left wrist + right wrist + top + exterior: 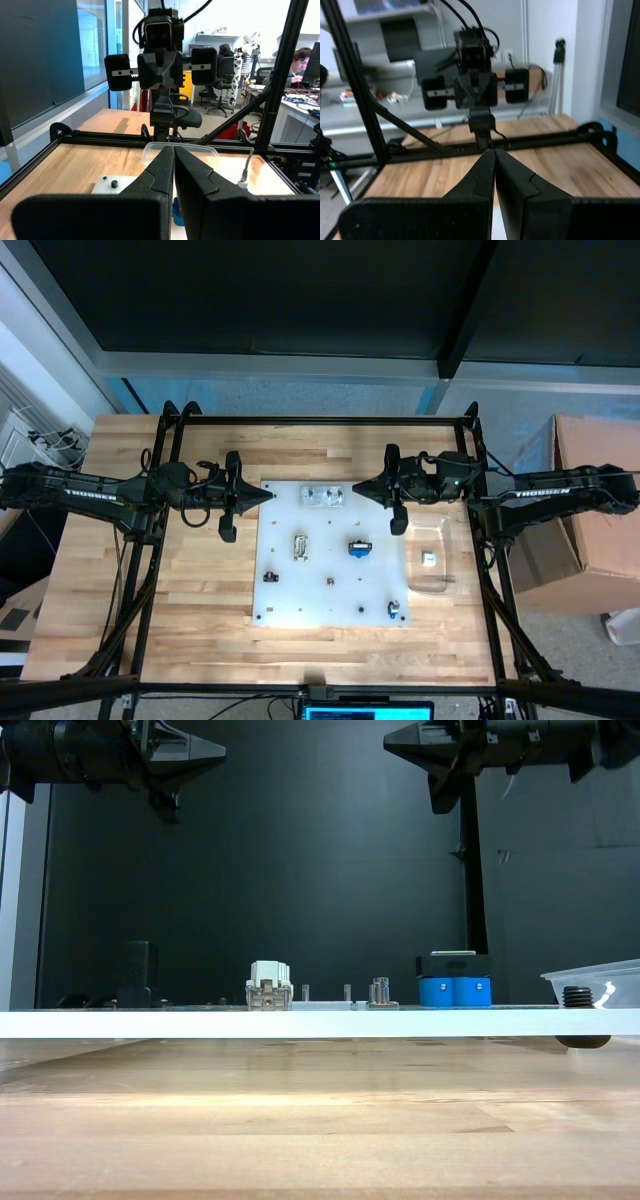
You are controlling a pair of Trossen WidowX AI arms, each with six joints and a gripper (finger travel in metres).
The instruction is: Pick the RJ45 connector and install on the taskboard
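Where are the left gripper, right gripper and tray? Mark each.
left gripper (270, 496): high view, shut fingertips, over board (300, 590).
right gripper (357, 487): high view, shut fingertips, over board's far edge.
tray (443, 540): high view, bare floor.

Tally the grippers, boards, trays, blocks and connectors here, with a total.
White board: 1.
Grippers: 2, left gripper and right gripper, both shut, high near the board's far edge.
Clear tray: 1.
White block: 1, in the tray.
Connector: 1, upright at the board's near right corner, in neither gripper; how far in, cannot tell.
Total: 6.
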